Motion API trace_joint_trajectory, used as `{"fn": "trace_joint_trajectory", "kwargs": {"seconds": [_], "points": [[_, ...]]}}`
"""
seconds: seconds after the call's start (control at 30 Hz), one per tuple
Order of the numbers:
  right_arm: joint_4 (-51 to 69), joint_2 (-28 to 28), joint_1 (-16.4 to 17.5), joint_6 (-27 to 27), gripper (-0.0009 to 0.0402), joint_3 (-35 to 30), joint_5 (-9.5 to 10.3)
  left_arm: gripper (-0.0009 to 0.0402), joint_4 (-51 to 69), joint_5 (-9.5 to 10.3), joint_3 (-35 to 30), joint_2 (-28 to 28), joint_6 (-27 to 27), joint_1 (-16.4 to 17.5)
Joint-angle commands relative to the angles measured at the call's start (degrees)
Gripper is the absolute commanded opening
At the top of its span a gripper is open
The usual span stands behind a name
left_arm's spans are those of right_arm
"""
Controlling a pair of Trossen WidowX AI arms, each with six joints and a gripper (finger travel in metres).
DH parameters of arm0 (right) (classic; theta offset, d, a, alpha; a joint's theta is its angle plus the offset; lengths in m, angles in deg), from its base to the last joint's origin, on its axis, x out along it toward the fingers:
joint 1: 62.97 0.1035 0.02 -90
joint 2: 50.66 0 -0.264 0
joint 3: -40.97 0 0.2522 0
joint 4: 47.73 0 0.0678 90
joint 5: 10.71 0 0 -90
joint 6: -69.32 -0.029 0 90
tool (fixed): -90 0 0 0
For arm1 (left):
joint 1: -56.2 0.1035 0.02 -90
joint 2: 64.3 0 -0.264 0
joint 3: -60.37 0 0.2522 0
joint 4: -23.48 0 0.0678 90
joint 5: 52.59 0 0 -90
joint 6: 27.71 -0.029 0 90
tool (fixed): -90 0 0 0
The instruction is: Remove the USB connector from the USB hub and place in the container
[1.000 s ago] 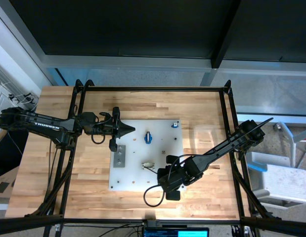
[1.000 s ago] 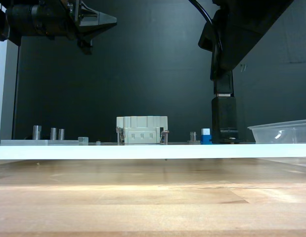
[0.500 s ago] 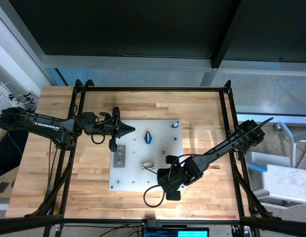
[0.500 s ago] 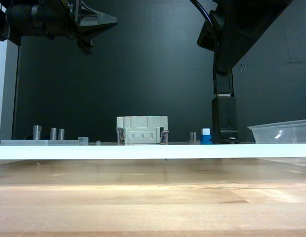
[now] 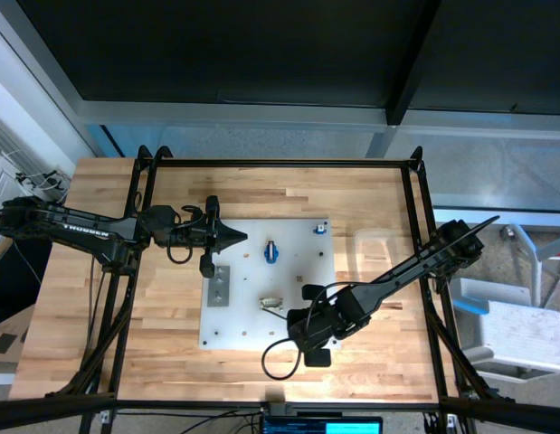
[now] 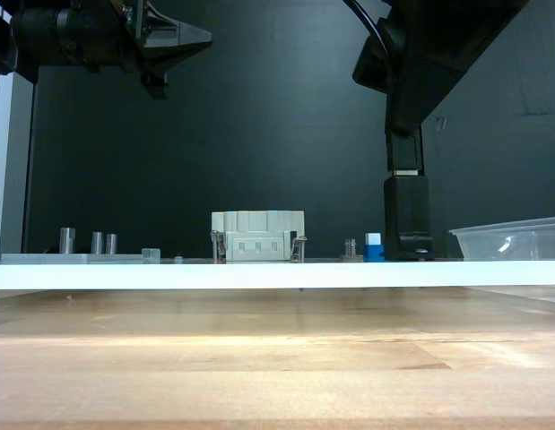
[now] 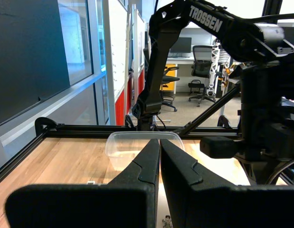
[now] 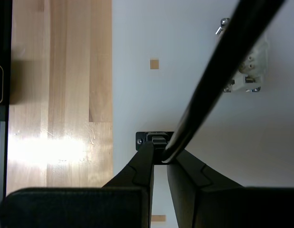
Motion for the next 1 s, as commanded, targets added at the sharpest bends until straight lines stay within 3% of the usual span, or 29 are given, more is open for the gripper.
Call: {"fn": "trace_joint_trajectory", "kwargs": {"seconds": [0.03,0.2,0.43,0.57,0.6,0.8,1.0], "points": [[2.64,2.08,-0.28,1.44,0.0,-3.65,0.04,0.0001,-0.02,0.0,-0.02,0.02,-0.02,0.02],[6.49,4.79,-0.61,3.58,0.0,-8.31,0.11,0.0001,-0.02,0.0,-0.02,0.02,-0.02,0.0],[6.91,4.61,-0.57,3.5,0.0,-8.26,-0.07,0.0001,-0.02,0.0,-0.02,0.02,-0.02,0.0],[7.08,3.8,-0.33,3.5,0.0,-7.82,-1.22,0.0001,-0.02,0.0,-0.02,0.02,-0.02,0.0],[6.78,3.56,-0.17,3.45,0.0,-7.41,-2.05,0.0001,-0.02,0.0,-0.02,0.02,-0.02,0.0],[0.09,-0.22,0.85,1.55,0.0,-0.74,-2.64,0.0001,-0.02,0.0,-0.02,0.02,-0.02,0.02],[-5.86,-4.22,2.47,0.07,0.0,5.31,-5.25,0.0001,-0.02,0.0,-0.02,0.02,-0.02,0.0]]}}
